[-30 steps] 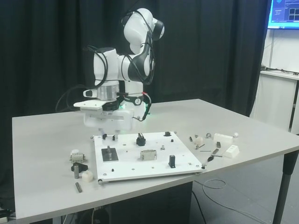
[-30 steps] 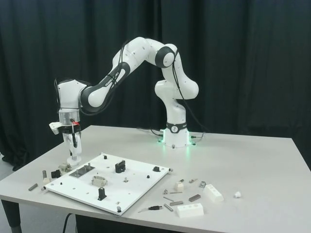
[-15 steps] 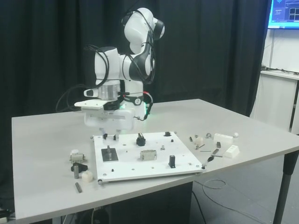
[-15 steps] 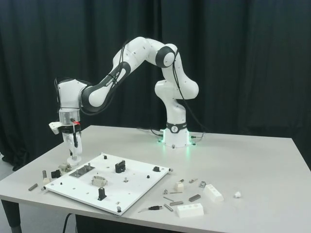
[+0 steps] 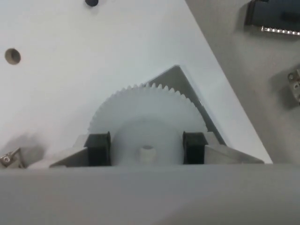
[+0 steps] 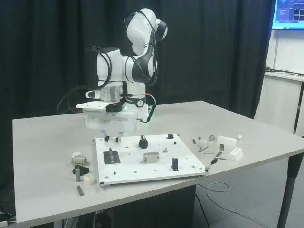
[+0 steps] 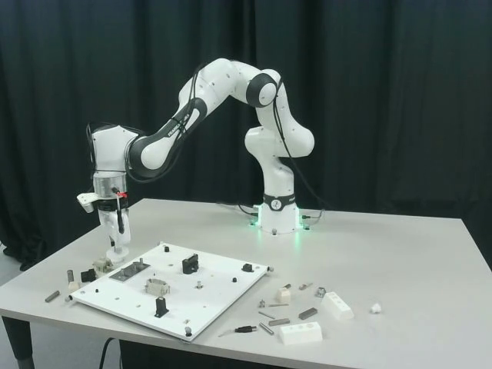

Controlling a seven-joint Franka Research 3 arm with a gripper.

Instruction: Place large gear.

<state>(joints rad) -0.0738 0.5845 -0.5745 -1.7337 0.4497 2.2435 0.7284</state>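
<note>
Grey tabletop (image 6: 42,142) under black curtains, white board (image 6: 147,161) near its front edge. Pincer (image 5: 146,148) clenched on large gear (image 5: 147,115), black pads (image 5: 98,149) gripping its hub, poised over board's corner above grey plate (image 5: 183,82).

The large gear (image 5: 147,124) is a white toothed disc with a raised central hub. It is held flat, face down toward the camera, above the white board's corner.
</note>
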